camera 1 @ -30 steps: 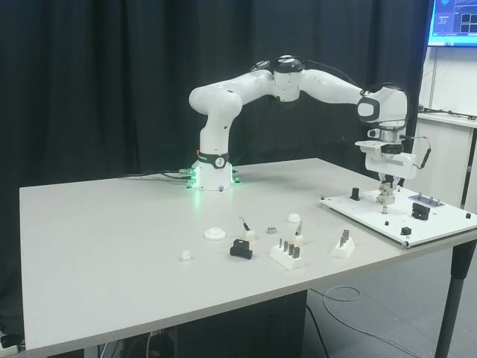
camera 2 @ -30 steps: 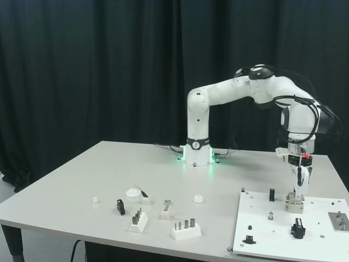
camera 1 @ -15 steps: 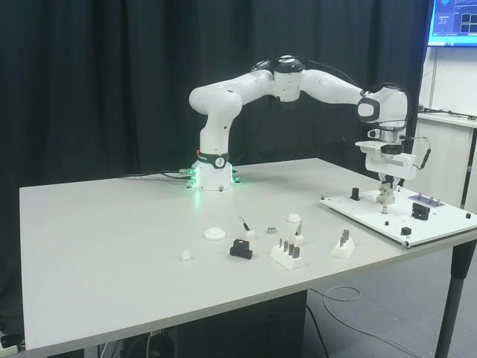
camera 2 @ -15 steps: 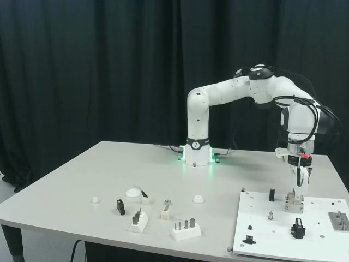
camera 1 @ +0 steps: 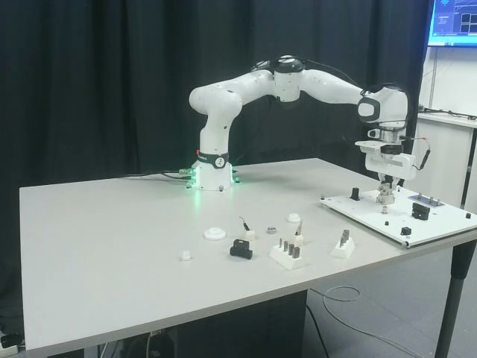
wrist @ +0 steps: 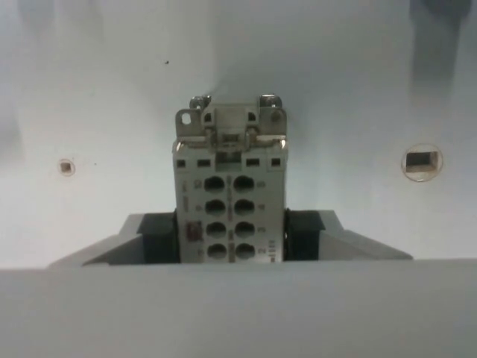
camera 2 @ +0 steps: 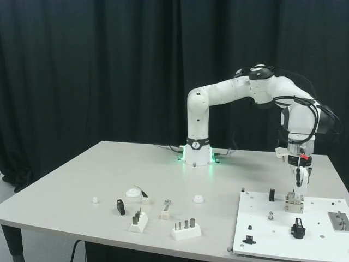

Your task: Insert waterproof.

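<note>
— Surroundings?
— Black curtain (camera 1: 112, 82) spans the rear, twelve o'clock. Grey table (camera 1: 112, 239) stands before it.
— Anything else?
— Lit screen (camera 1: 452, 22) at two o'clock; cable (camera 1: 350, 309) on the floor (camera 1: 387, 328) at five o'clock.

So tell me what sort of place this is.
Most likely a robotics lab: a white arm bolted to a grey table, a white board of fittings under its gripper, black curtains behind.
</note>
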Robot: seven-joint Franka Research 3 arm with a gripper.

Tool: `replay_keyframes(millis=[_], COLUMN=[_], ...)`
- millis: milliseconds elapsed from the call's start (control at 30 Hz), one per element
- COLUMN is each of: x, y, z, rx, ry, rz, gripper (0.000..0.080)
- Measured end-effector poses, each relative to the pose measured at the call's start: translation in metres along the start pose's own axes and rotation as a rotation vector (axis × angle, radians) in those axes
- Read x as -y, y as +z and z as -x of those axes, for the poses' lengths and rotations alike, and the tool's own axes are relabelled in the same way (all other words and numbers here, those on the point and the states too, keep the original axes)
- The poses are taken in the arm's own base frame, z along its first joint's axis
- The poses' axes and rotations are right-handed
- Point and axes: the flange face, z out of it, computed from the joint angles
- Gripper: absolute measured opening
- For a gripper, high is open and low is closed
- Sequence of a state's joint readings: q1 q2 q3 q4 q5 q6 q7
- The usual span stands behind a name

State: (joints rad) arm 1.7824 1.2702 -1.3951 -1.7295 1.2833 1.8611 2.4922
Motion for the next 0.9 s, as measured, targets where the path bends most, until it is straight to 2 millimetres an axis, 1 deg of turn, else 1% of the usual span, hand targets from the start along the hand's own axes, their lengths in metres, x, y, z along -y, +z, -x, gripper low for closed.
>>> replay_keyframes(millis=[833,867,900], x=[0.0014,0.0020,0.0025], y=[-0.0010,-0.0022,-0.0035], z=[0.0012,0.0014,0.0016], rx=[0.002,0.004,0.005], ry=[0.026,0.026,0.025], rz=[-0.007,-0.008,-0.009], gripper=[0.0305,0.0514,0.0514])
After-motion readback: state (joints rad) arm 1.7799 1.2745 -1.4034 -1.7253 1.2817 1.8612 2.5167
